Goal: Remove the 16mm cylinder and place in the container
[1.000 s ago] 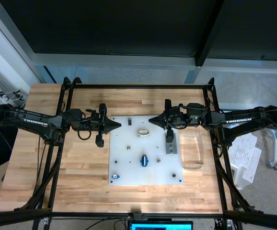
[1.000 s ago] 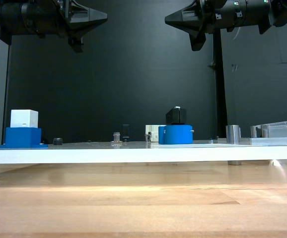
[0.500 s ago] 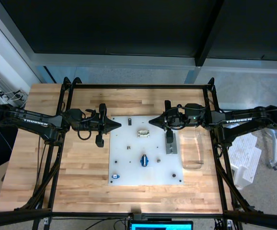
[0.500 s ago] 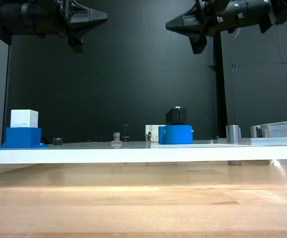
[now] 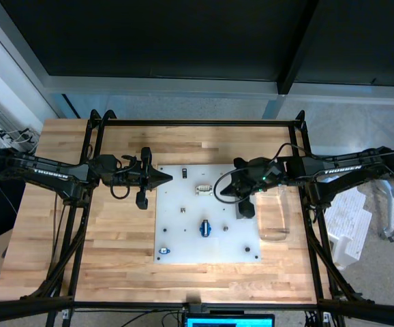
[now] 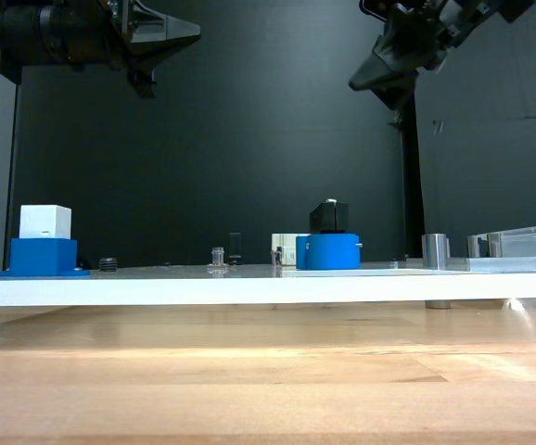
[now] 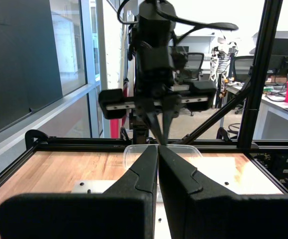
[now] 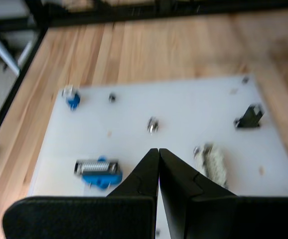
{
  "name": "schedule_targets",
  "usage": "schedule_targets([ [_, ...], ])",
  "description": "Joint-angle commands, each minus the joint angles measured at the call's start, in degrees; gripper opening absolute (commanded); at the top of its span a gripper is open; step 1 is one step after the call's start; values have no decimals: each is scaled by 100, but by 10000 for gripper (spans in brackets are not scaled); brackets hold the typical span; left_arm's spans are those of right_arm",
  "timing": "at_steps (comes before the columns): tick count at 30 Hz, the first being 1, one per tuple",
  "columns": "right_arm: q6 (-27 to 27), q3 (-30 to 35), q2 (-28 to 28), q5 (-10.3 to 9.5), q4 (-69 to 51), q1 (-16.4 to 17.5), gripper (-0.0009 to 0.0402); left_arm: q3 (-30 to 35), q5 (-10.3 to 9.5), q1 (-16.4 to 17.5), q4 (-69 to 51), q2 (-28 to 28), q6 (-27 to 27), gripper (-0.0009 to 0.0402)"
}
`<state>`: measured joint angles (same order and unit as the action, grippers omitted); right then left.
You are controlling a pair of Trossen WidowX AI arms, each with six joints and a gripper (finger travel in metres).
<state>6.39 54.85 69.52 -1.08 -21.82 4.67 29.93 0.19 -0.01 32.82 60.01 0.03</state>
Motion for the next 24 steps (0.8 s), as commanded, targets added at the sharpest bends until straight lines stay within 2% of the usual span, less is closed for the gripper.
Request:
schedule_targets([
  [1,79,247,227,26,-573,153,0,2,0,0,2,0,0,0],
  [2,87,339,306,57,-774,205,0,2,0,0,2,0,0,0],
  [5,90,627,570,308,-1390,400,0,2,0,0,2,0,0,0],
  [15,216,1596,1598,326,-2813,857,4,2,0,2,2,0,0,0],
  [17,251,1753,1801,334,-2983,922,16,2,0,0,2,0,0,0],
  [24,549,2087,2302,640,-3370,1150,91,2,0,0,2,0,0,0],
])
